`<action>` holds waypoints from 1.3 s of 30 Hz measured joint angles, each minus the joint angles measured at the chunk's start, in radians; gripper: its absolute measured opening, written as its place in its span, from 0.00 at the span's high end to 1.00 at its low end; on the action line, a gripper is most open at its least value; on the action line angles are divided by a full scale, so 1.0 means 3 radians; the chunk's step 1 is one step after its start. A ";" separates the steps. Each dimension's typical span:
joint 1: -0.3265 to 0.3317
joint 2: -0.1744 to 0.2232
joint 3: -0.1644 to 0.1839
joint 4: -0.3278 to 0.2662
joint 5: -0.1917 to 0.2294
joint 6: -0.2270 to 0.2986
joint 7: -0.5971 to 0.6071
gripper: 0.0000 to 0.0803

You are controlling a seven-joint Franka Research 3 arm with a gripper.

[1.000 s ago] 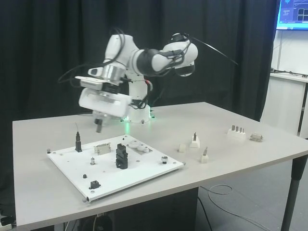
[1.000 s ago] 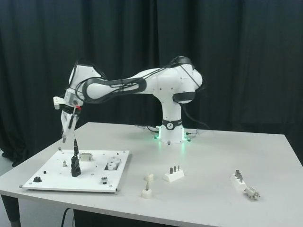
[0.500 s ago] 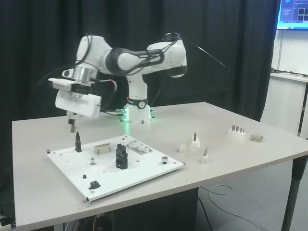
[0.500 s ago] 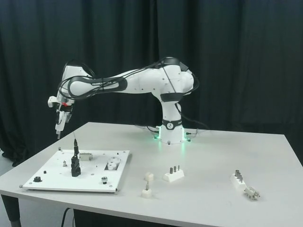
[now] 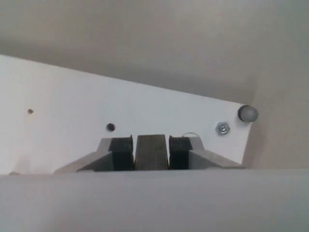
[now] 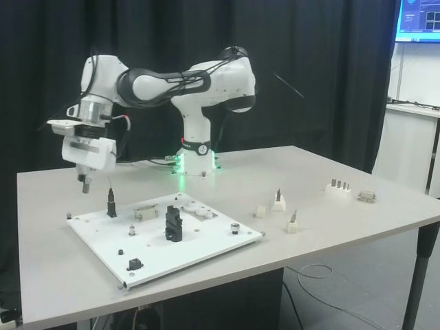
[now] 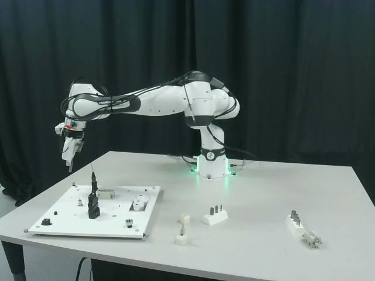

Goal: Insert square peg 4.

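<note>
Gripper (image 5: 152,152): I see it clamped on the peg, above the board's corner.
Peg (image 5: 151,152): pinched between both fingers (image 5: 121,153), tip pointing down.
Board (image 6: 206,249): white, near the table's (image 6: 344,227) front edge.

The flat white board (image 6: 165,237) looks like smooth matt plastic. The grey table top (image 6: 330,227) is matt and even. The white robot arm (image 7: 158,102) has glossy moulded shells. The black curtain (image 7: 293,70) is soft folded cloth.
</note>
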 joint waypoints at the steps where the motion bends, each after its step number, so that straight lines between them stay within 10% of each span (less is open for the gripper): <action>1: -0.0035 0.0002 0.0008 0.0024 0.0000 -0.0020 0.0021 0.81; 23: -0.0640 0.0035 0.0297 0.0718 -0.0345 -0.0371 0.0371 0.81; 39: -0.0777 0.0025 0.0495 0.0811 -0.0442 -0.0401 0.0649 0.81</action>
